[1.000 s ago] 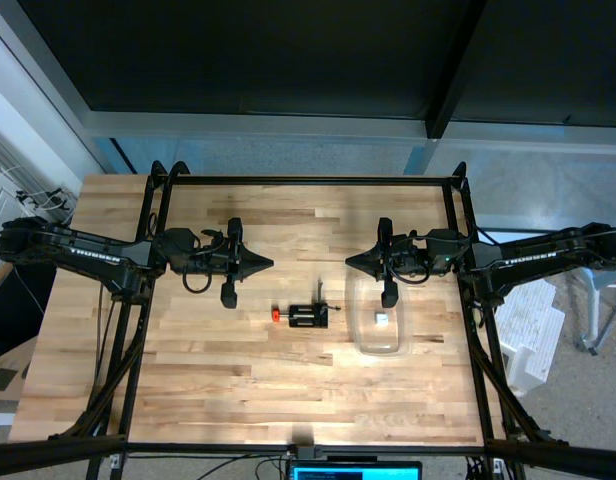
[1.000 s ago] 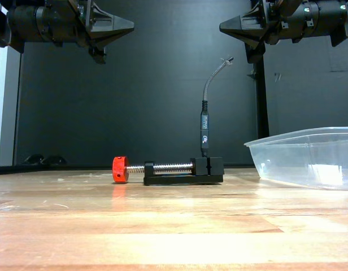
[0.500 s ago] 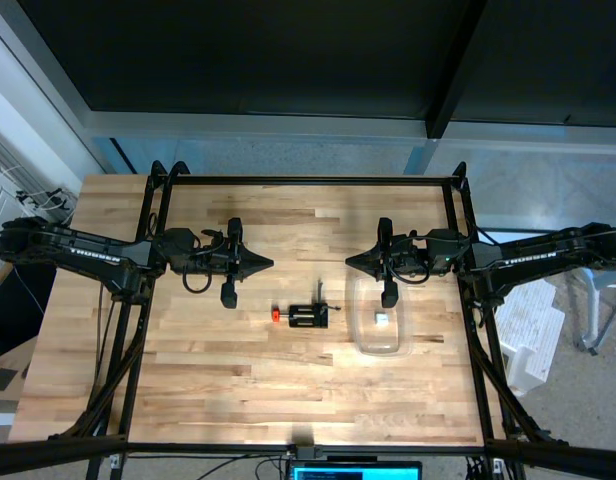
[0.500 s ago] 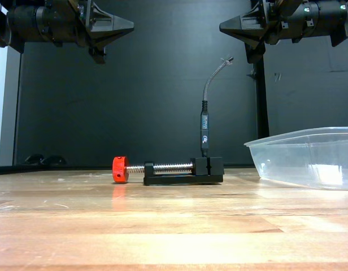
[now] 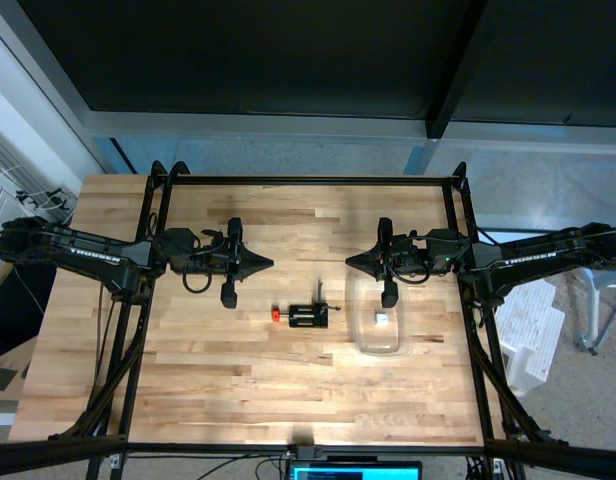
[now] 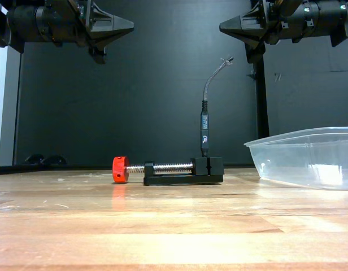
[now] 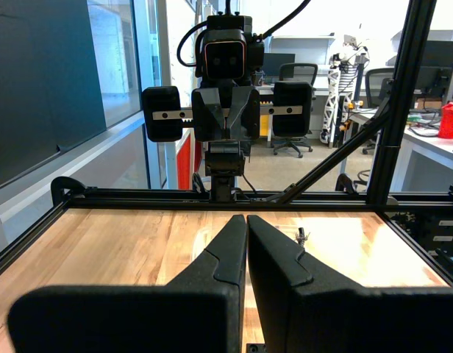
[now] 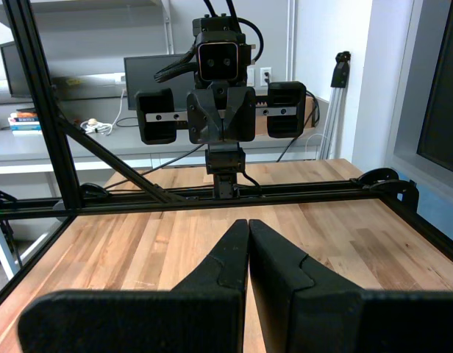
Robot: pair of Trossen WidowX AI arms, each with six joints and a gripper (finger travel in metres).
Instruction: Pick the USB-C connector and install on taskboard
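The taskboard (image 5: 308,316) is a small black block with a red-orange knob (image 6: 120,169), lying mid-table between the arms. The USB-C connector (image 6: 204,129), a thin dark plug with a bent grey cable stub, stands upright in the block's right end with nothing touching it. My left gripper (image 5: 271,264) hangs high above the table to the left of the block, its fingers (image 7: 234,239) shut and empty. My right gripper (image 5: 348,263) hangs equally high to the right, fingers (image 8: 236,239) shut and empty. The two grippers point at each other.
A clear plastic tray (image 5: 364,341) sits right of the block, under the right gripper, with a small white square piece (image 5: 382,318) inside. A black metal frame (image 5: 308,181) borders the table at the far edge and both sides.
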